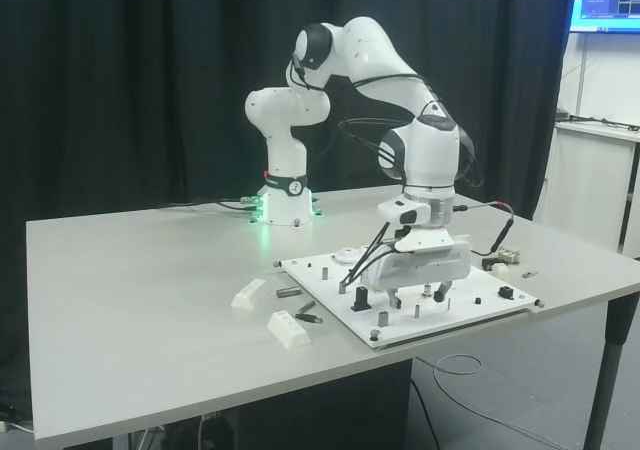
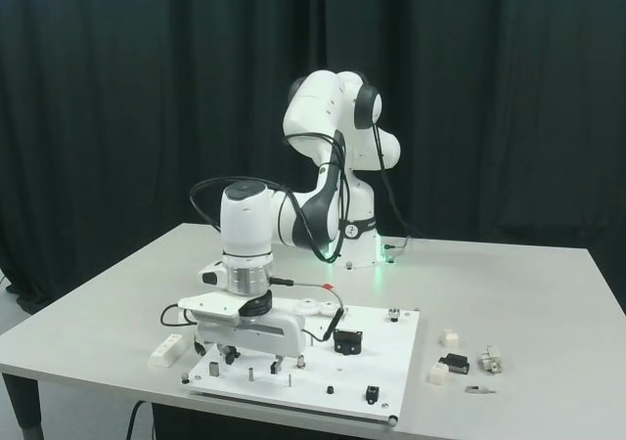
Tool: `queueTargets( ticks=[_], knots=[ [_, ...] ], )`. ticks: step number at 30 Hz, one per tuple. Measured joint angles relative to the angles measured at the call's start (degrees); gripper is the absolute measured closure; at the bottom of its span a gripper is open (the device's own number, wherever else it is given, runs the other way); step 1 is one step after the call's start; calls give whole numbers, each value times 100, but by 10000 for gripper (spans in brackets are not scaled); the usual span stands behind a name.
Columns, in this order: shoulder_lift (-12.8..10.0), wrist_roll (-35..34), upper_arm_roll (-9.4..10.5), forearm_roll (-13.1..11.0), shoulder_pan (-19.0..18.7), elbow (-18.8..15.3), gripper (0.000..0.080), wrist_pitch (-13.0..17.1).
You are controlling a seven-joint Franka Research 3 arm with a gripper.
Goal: Remove round peg 2.
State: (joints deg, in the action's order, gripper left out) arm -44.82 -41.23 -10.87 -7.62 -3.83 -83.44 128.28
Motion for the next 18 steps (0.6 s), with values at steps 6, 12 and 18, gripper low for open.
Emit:
queueTargets(
  ticks=[6, 12, 18],
  knots=[
    [-35, 0, 0, 0, -4, 8, 3, 0],
    [-68, 0, 0, 0, -6, 25, 3, 2],
    [-84, 2, 0, 0, -6, 31, 116, 2]
  ],
)
